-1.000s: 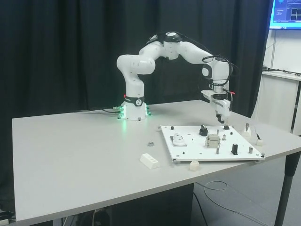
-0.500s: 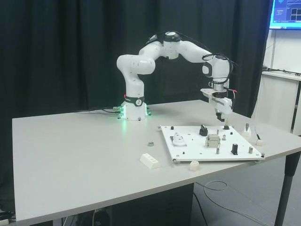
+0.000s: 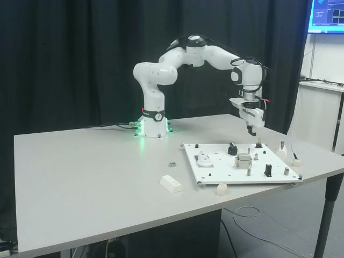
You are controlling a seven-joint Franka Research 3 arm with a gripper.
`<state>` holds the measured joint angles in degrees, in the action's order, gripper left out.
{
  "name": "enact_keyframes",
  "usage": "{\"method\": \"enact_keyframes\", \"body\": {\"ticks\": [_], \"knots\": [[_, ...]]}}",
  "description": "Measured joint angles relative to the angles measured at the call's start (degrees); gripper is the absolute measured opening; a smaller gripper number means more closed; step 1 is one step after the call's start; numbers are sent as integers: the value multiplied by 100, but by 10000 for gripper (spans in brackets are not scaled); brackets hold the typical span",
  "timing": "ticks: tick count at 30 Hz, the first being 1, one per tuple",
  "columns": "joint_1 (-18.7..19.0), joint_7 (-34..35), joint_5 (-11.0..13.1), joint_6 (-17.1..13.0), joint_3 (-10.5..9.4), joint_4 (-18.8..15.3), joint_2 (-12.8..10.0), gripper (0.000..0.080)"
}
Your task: Insert D-SUB.
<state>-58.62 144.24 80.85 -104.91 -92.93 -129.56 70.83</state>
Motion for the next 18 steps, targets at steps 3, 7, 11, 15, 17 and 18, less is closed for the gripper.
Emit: {"method": "enact_keyframes", "body": {"ticks": [3,7,11,15,17,18], "knots": [[-38,26,0,45,94,-69,1,388],[-110,4,-42,71,223,-151,6,388],[-195,-95,-165,73,344,-204,15,388],[-285,-190,-297,73,450,-225,19,388],[-337,-218,-351,73,504,-228,20,388],[-361,-238,-375,73,527,-228,21,388]]}}
